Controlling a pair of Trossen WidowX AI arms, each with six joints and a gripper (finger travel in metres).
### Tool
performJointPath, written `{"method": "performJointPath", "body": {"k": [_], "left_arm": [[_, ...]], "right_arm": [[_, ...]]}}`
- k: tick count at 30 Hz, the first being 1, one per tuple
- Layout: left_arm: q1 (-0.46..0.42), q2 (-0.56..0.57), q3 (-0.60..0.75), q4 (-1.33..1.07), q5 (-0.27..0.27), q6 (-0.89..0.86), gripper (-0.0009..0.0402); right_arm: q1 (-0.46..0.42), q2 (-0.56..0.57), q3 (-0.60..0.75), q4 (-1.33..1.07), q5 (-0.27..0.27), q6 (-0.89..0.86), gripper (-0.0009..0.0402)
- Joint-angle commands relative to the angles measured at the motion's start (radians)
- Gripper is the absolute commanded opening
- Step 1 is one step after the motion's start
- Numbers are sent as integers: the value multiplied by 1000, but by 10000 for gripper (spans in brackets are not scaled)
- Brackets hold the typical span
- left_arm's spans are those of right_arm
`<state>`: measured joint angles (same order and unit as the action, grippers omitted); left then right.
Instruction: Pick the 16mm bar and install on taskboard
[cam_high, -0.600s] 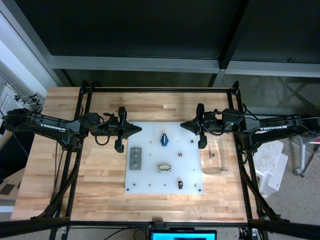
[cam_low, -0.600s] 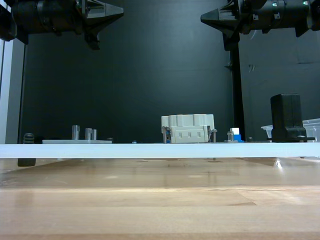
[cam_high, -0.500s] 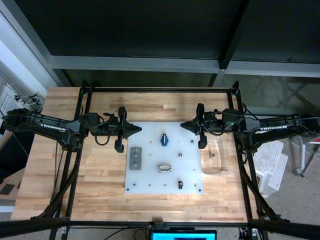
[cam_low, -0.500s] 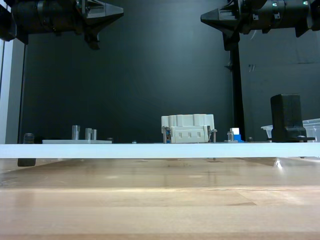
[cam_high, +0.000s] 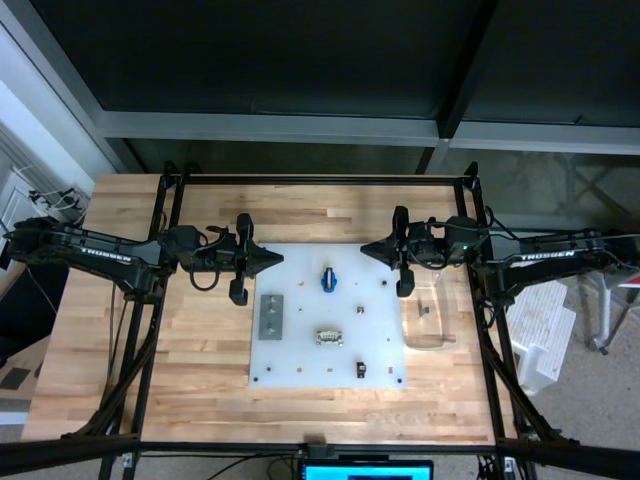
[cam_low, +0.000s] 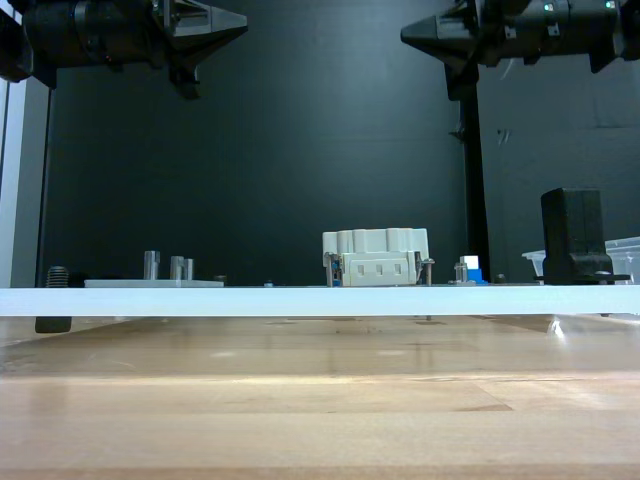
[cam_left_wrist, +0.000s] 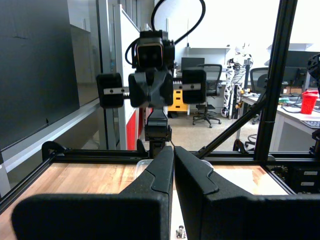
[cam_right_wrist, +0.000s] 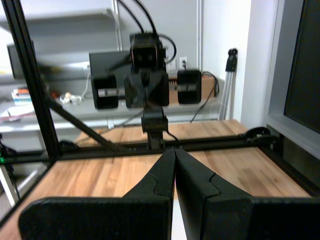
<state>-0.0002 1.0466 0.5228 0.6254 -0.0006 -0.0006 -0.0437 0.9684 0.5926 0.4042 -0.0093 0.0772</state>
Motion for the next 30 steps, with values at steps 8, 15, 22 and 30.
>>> {"method": "performJointPath", "body": {"k": [8, 15, 22, 30], "left_arm": [[0, 0, 0, 0, 0, 0, 0], [0, 0, 0, 0, 0, 0, 0], [0, 0, 0, 0, 0, 0, 0], [0, 0, 0, 0, 0, 0, 0]], "right_arm": [[1, 2, 187, -378, 43, -5, 0], [5, 4, 334, -766, 44, 50, 0], [11, 6, 428, -1070, 44, 76, 0], [20, 31, 472, -1287, 39, 104, 0]]}}
